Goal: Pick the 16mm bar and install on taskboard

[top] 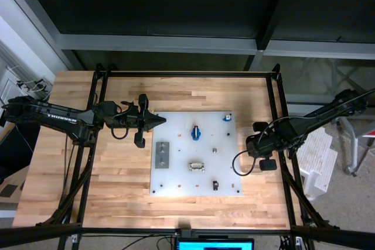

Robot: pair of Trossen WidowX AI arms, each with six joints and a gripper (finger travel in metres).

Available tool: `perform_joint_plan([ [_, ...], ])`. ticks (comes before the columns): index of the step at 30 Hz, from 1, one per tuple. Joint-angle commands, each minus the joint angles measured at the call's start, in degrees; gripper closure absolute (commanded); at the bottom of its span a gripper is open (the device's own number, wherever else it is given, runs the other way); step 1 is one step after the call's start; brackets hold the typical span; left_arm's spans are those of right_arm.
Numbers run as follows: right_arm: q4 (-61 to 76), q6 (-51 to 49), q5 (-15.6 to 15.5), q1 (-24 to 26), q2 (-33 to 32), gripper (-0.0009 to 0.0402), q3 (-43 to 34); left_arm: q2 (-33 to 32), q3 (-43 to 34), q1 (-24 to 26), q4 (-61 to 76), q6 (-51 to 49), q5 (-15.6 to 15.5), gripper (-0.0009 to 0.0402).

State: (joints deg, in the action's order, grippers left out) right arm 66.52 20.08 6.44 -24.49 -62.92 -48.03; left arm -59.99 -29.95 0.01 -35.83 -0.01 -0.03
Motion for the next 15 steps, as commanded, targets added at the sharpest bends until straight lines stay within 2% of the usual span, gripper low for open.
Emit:
perform_joint_plan([
  [1, 1.5, 0.0, 0.0, -0.3, -2.4, 0.0389, -3.0, 0.0, 0.0, 0.0, 0.0, 0.0, 0.0, 0.0393],
  [15, 2.0, 7.8, -0.5, -3.3, -11.9, 0.0389, -13.5, 0.0, 0.0, 0.0, 0.0, 0.0, 0.0, 0.0393],
])
